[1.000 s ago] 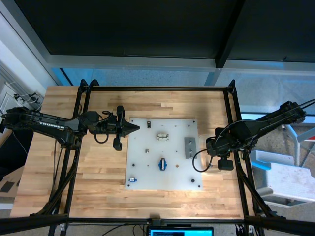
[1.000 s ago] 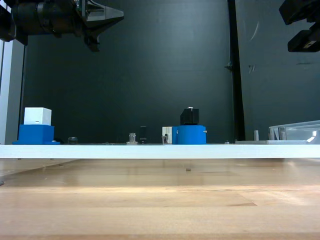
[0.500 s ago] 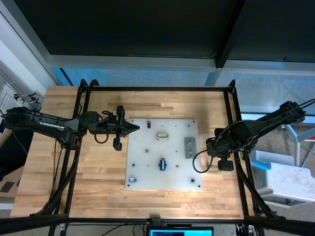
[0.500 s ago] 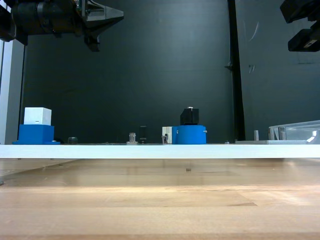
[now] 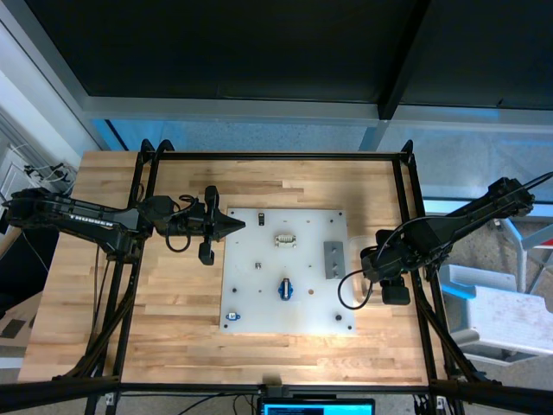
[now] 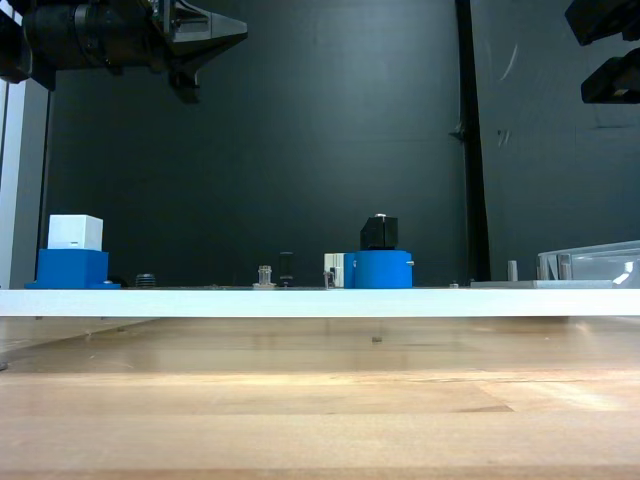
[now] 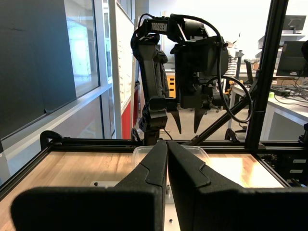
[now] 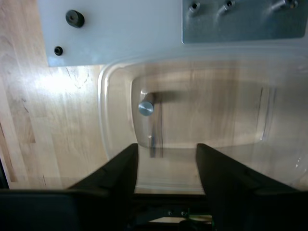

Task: Pick the 16mm cylinder and place it in the taskboard

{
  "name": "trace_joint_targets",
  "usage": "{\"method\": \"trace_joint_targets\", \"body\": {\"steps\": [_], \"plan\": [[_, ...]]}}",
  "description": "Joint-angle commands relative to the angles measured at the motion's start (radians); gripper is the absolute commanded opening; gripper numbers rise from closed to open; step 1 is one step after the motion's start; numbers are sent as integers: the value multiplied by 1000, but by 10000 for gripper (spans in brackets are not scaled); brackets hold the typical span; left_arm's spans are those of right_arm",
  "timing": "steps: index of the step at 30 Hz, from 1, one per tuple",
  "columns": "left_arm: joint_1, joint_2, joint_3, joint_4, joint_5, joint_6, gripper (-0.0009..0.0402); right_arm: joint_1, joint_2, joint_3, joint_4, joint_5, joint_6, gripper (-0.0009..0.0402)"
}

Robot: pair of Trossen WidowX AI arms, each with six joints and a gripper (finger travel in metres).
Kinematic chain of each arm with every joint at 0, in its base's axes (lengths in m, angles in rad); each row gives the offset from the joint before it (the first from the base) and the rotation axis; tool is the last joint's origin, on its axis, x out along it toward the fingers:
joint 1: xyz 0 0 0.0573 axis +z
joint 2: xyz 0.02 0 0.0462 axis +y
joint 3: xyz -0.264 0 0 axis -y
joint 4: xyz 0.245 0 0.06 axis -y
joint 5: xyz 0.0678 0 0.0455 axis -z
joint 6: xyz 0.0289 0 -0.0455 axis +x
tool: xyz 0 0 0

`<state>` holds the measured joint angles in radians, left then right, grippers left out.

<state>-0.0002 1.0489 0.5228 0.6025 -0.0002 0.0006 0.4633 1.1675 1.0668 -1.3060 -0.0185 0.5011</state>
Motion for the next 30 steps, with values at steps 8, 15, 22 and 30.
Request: {"method": "trace_joint_targets", "body": {"steps": [8, 15, 22, 30], "plan": [[0, 0, 0, 0, 0, 0, 0, 23, 19, -6, 17, 29, 26, 246], [0, 0, 0, 0, 0, 0, 0, 37, 20, -10, 18, 52, 43, 244], [0, 0, 0, 0, 0, 0, 0, 51, 33, -31, 43, 56, 44, 245], [0, 0, 0, 0, 0, 0, 0, 79, 53, -72, 108, 60, 56, 245]]}}
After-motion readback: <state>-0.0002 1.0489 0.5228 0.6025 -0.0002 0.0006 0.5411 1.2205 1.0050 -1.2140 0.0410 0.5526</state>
